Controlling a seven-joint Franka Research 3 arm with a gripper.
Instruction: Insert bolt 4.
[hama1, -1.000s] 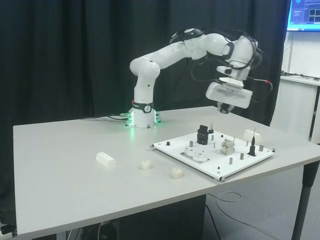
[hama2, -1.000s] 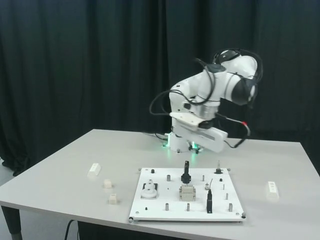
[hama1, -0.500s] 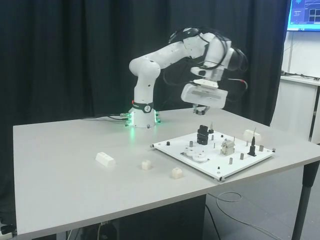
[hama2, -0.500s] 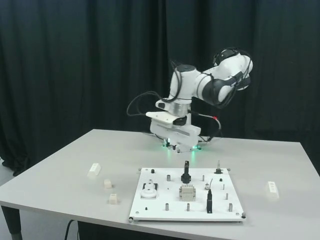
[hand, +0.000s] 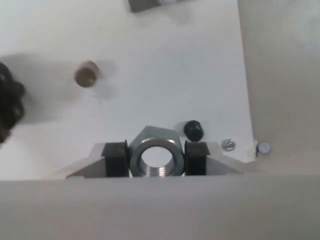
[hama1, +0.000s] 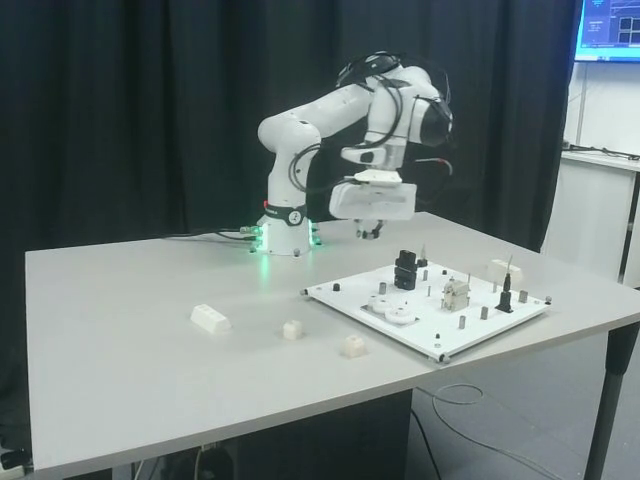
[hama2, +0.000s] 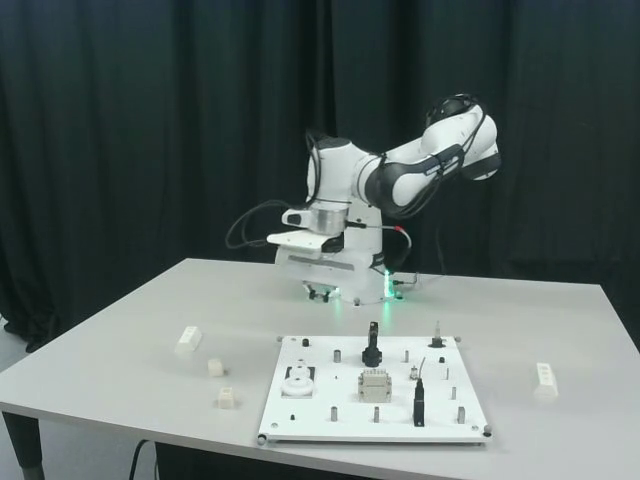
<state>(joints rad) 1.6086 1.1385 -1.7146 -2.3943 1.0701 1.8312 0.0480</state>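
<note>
Evidently, a threaded grey metal nut (hand: 152, 157), rather than a bolt, was pinched between the black pads (hand: 114, 159) of the gripper (hand: 154, 159), held above the white board (hand: 165, 75) near its corner. It was judged small, rigid, light and smooth, best gripped across opposite flats.

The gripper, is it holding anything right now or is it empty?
Holding. In the wrist view the gripper has its black fingers shut on either side of a grey threaded hex part.

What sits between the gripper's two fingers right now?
A grey threaded hex nut sits between the black fingers, over the white board, as the wrist view shows.
</note>
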